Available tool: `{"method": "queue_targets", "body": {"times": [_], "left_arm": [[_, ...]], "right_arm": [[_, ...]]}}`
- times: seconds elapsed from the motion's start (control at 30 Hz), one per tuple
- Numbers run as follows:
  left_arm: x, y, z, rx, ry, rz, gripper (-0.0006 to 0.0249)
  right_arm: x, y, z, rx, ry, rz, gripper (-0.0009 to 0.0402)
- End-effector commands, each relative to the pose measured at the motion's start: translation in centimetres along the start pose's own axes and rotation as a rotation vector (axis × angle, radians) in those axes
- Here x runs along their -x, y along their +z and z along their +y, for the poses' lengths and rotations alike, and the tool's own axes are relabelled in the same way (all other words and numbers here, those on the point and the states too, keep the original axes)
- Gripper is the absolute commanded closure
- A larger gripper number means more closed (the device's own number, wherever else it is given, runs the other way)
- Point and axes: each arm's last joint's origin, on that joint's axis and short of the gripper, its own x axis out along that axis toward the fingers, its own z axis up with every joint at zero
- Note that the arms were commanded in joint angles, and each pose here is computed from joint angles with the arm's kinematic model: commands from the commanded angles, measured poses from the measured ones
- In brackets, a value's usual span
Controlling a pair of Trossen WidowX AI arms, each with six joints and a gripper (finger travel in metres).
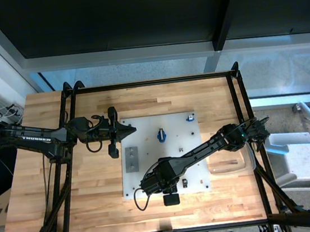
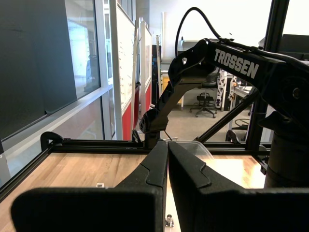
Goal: Pick the 16mm bar and place in it's hole on the taskboard
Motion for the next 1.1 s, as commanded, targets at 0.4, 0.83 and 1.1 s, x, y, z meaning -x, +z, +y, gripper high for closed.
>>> {"method": "queue_targets", "body": {"times": [0.4, 0.83, 1.1], "left_arm": [[0.0, 0.0, 0.0, 0.0, 0.0, 0.0, 0.0243], [0.0, 0.0, 0.0, 0.0, 0.0, 0.0, 0.0243], [0.0, 0.0, 0.0, 0.0, 0.0, 0.0, 0.0243]], "right_arm": [[1.4, -0.1, 0.0, 0.0, 0.0, -0.003, 0.017], [2.9, -0.4, -0.1, 0.001, 0.003, -0.033, 0.016], [2.9, -0.4, -0.1, 0.002, 0.003, -0.036, 0.0162]]}}
